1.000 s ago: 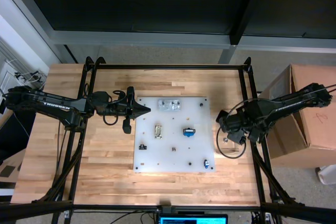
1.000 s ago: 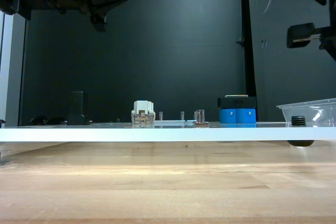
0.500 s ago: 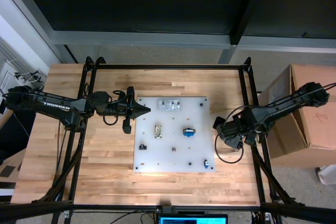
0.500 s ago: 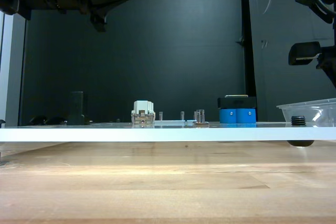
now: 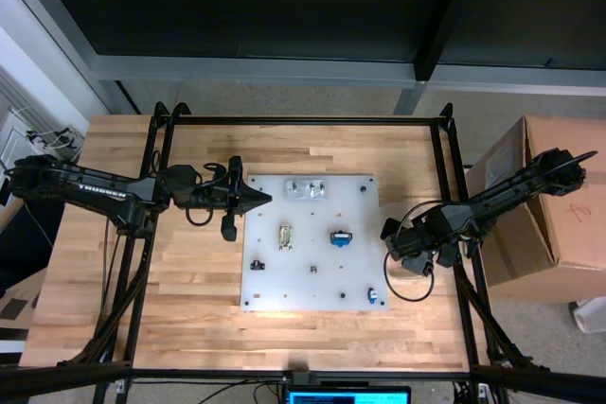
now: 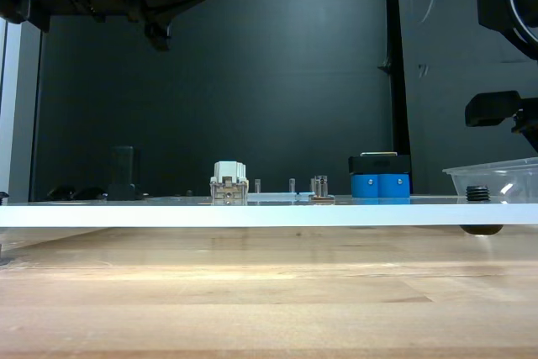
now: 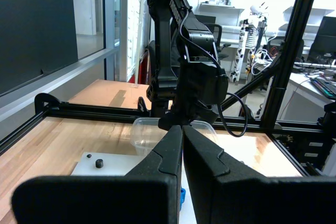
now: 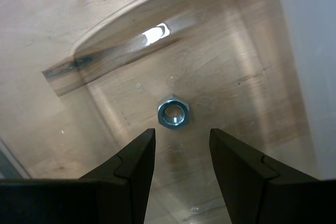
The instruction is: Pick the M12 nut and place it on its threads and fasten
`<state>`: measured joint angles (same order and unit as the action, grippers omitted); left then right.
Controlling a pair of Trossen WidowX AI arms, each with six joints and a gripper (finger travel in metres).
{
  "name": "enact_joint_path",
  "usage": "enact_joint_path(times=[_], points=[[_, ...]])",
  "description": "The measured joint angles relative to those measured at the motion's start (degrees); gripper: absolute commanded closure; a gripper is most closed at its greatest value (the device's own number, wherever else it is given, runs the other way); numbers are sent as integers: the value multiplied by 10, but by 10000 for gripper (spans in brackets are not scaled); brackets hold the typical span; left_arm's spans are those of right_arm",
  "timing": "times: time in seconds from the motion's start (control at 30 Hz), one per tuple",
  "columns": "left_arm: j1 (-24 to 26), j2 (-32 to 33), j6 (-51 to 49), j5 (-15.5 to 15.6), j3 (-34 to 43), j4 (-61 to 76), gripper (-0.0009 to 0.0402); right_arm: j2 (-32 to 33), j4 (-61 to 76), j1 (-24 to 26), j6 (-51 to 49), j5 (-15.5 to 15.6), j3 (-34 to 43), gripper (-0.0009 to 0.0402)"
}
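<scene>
- Forward, at the near right edge of the white board (image 5: 284, 281), the black ribbed stud (image 6: 478, 194) stands bare, its ribs showing and no nut on it.
- Just off the board's right edge, the clear tray (image 6: 504, 178) sits on the wooden surface (image 5: 189, 272). The M12 nut (image 8: 172, 114) lies free and flat on its floor, bore facing straight up, so its axis is vertical.
- Over the tray hangs the right claw (image 8: 181, 134), jaws spread wide and empty, pointing down. The nut lies just ahead of the tips, close to the centre line between them. The pick appears to turn on a short descent that brings the jaws to either side of the nut's flats. This is by far the nearer arm.
- Farther back, across the board, the left claw (image 5: 260, 198) hovers high at the board's left edge, fingers pressed together on nothing, well apart from nut and stud.
</scene>
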<state>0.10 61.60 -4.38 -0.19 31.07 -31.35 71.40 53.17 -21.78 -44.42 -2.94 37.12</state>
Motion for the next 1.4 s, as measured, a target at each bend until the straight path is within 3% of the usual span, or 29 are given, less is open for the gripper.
enact_joint_path(times=[1.2, 1.4], points=[[0, 0, 0, 0, 0, 0, 393, 3, -89, -14, 4, 0, -58, 252], [0, 0, 0, 0, 0, 0, 393, 3, -90, -14, 4, 1, -58, 284]])
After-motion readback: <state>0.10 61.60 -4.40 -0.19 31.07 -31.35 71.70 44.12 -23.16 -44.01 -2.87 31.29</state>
